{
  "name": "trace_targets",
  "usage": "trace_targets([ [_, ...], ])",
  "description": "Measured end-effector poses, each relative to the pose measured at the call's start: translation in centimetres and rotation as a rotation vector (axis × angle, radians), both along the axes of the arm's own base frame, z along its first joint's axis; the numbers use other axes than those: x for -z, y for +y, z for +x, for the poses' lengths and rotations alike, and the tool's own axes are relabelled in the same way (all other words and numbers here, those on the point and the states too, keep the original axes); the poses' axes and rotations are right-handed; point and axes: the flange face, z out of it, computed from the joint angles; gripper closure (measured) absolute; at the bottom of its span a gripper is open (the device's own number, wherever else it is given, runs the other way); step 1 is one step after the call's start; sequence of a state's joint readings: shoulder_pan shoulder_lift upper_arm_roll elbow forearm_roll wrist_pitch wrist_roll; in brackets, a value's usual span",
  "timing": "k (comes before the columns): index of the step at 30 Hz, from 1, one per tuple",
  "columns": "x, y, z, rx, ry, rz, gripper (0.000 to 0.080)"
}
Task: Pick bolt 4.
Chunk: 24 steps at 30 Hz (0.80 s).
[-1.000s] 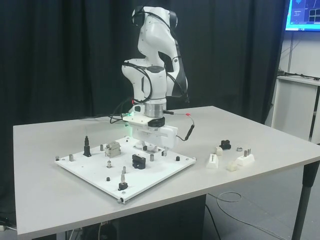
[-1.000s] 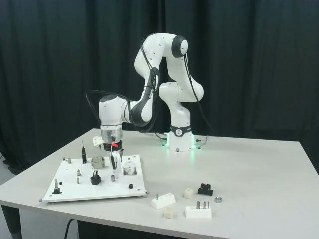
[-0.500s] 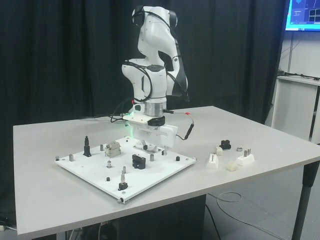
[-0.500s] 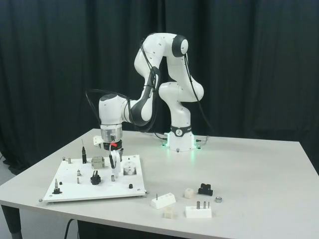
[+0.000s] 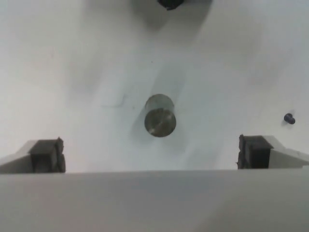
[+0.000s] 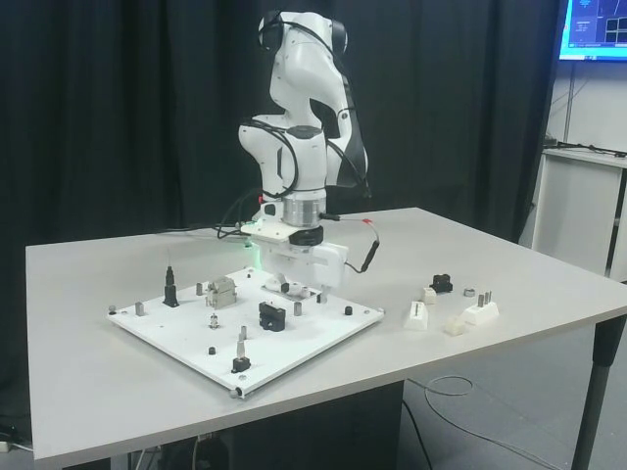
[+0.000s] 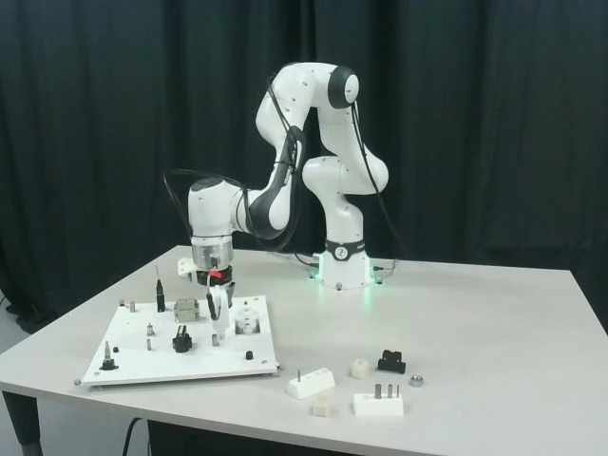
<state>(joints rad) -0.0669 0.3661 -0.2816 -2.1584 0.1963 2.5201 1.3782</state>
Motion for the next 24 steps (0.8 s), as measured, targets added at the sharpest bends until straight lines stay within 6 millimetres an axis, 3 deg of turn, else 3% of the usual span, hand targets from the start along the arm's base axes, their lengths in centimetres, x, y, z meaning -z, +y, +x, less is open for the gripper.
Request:
trace_targets([
  [17, -0.7, 0.9, 0.4, -0.022, -0.01, -0.004, 0.0003],
  [24, -0.9, 2.3, 0.7, -0.046, -0.007, 0.001, 0.0003],
])
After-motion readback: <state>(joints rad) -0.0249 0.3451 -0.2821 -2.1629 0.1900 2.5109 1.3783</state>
